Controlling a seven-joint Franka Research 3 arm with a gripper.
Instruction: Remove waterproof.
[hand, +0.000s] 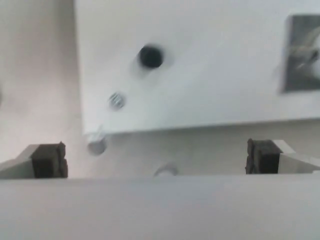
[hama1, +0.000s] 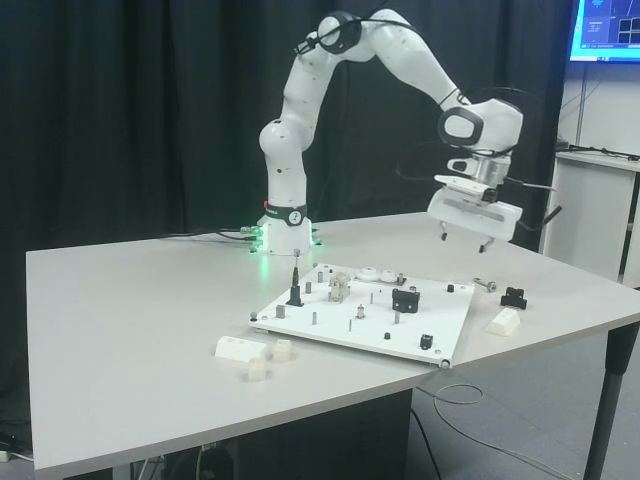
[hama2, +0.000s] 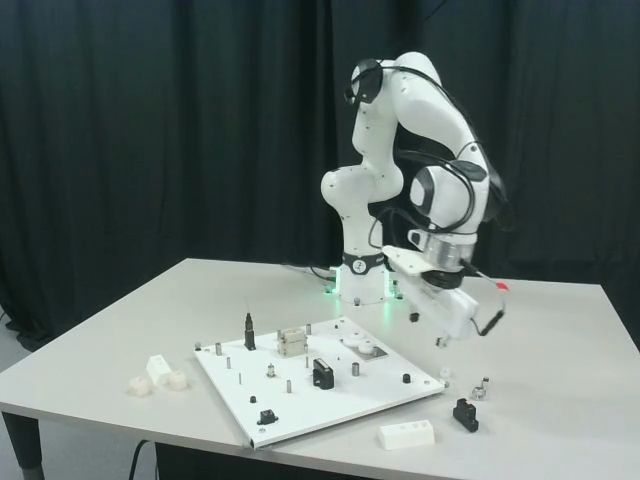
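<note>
A: We log the gripper hanging in the air above the far corner of the white board, well clear of its surface. In the wrist view the two black finger pads stand far apart with nothing between them, so we record the fingers as spread and empty.

B: Agreed. We see the same in the second room view: gripper over the board's edge nearest the arm's base, touching nothing.

A: Where do we place the waterproof part? We cannot say for sure which fitting it is. Several small parts stand on the board: a tall black pin, a grey block, a black block and a small black piece near the front edge.

B: We note all of them seated on the board, none lifted. The wrist view shows only a board corner with a black round hole and small screws.

A: Off the board, on the grey table, we list three white blocks by the near corner, a white block and a black clip on the other side.

B: Green light glows at the arm's base.
</note>
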